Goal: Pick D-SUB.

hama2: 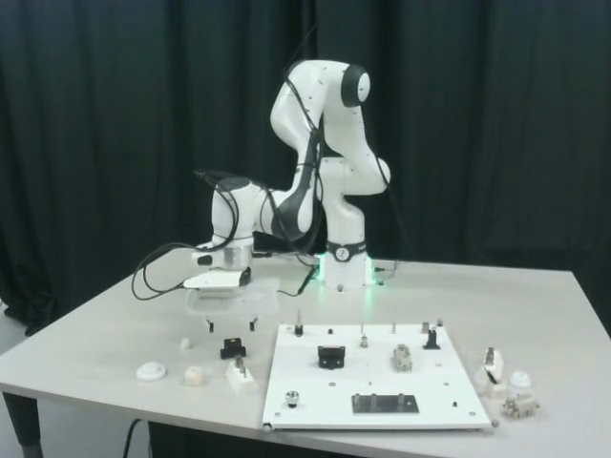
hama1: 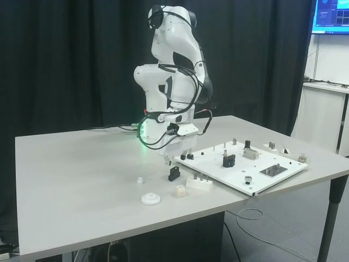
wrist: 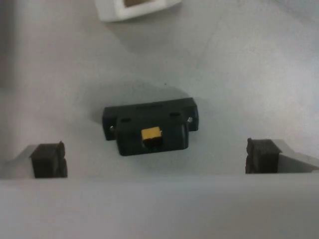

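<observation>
Both black fingertips frame the wrist view, jaws spread wide, gripping nothing; the gripper (wrist: 154,158) hangs above the D-SUB connector (wrist: 150,127), which lies flat on bare grey table (wrist: 249,74) between the two pads.

Step in hand, as I judge it: approach done in plan, descent not yet made. Next move calls for a straight drop until the fingertips flank the black body, then closing across it.

Room: a small white block (hama1: 199,183) sits just beside the connector toward the table's front edge. The white assembly board (hama1: 256,185) has its near edge close by, on the side away from the loose white parts. A white disc (hama1: 150,199) lies nearer the front edge, apart. Table beyond looks open.
</observation>
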### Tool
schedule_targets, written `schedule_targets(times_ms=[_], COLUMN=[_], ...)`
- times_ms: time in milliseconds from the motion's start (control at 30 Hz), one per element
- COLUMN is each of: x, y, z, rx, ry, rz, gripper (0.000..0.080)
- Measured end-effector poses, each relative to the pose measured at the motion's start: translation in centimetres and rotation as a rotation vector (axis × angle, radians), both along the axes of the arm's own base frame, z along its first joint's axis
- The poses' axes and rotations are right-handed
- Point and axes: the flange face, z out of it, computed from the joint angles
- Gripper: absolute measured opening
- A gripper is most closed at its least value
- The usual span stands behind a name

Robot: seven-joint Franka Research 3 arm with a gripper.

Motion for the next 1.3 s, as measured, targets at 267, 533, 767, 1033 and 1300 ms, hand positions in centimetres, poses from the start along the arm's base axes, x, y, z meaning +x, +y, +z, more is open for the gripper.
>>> schedule_targets(times_ms=[267, 533, 767, 1033, 1300], x=[0.5, 0.8, 0.8, 0.7, 0.6], y=[-0.6, -0.7, -0.8, -0.7, -0.5], z=[-1.1, -2.0, -2.6, -3.1, -3.7], rx=[0.008, 0.014, 0.014, 0.017, 0.019], ry=[0.008, 0.018, 0.029, 0.039, 0.051], rz=[0.002, 0.017, 0.026, 0.03, 0.038], gripper=[0.08, 0.08, 0.08, 0.08, 0.08])
